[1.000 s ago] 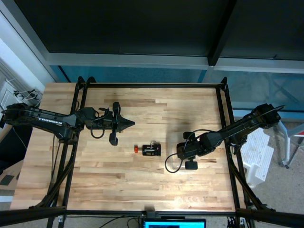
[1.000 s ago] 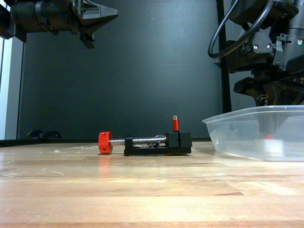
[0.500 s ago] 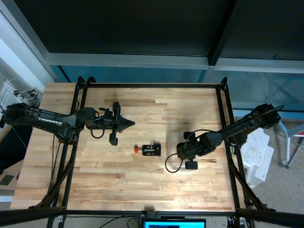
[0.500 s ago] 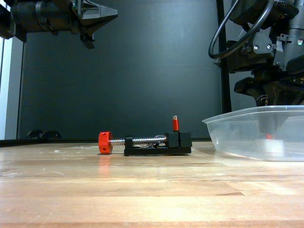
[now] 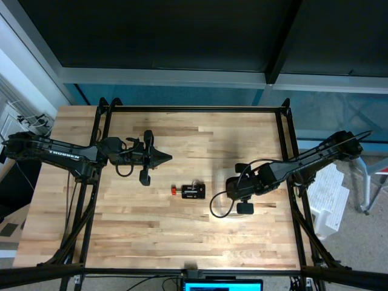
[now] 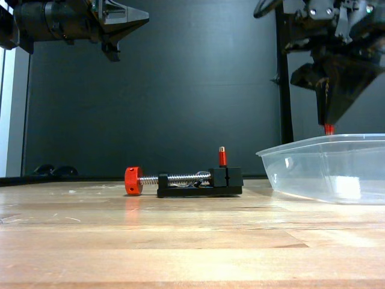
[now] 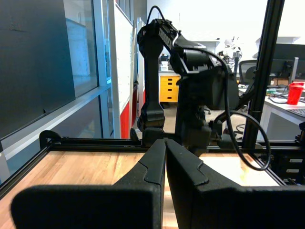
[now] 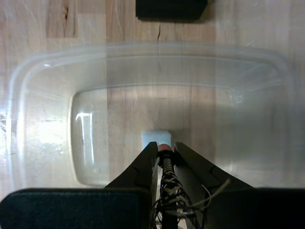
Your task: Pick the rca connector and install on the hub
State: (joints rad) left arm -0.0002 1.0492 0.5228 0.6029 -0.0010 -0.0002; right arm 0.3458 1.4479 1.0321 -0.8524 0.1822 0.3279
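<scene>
Right gripper lifts clear of tray, fingers pinching rca connector; left gripper high at left, fingers together.

Left end effector hangs high at the table's 9 o'clock, aimed toward 3 o'clock, fingers pressed together. Right end effector, at 4 o'clock, points straight down, pinching the rca connector.

The surface is lit evenly from above, with soft shadows cast. In the low view the left claw, high at the left, and the right claw, above the clear tray, are reduced to dark silhouettes. White glare is seen on the tray's wall; the rca connector pinched by the right claw is slightly blurred.
</scene>
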